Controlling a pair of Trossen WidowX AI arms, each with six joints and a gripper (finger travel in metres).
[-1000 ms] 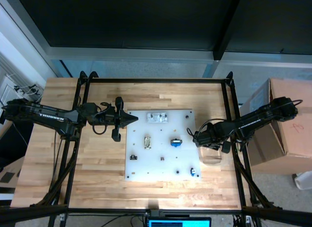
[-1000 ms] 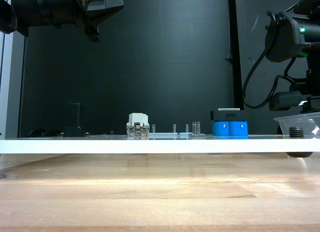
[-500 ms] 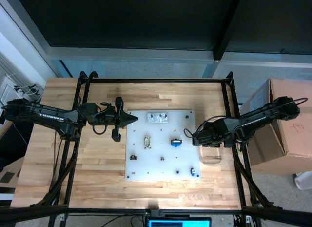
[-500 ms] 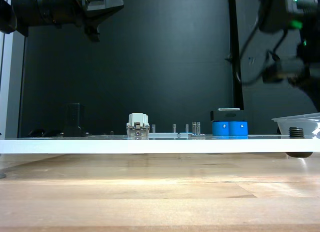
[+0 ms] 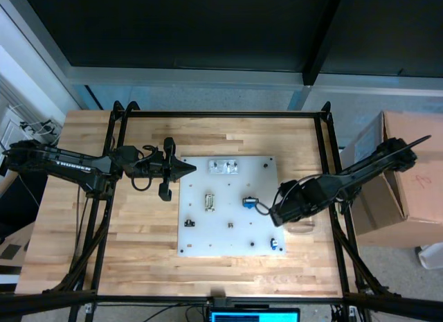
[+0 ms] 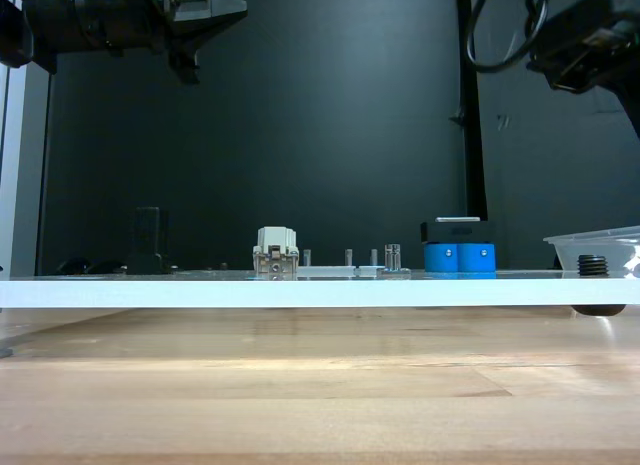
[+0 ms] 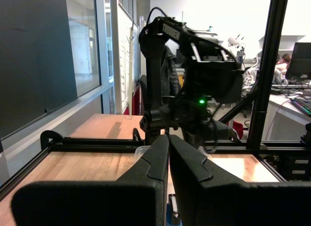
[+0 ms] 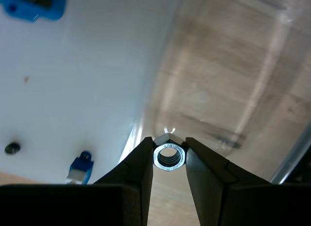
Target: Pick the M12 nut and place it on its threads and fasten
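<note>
Over the board's (image 5: pixel 208 233) left edge, our left gripper (image 7: pixel 168 141) hangs with fingers together. Further right, our right gripper (image 8: pixel 168 144), clamped on the nut (image 8: pixel 168 156), has risen from the tray (image 6: pixel 590 240) and swung inward. The stud (image 6: pixel 593 266) shows bare ribs, so we judge placing comes next.

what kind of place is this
Probably a robotics lab: wooden table, white task board, office desks beyond. Right gripper holds the M12 nut over the board's right edge; left gripper hovers shut by its left edge.
</note>
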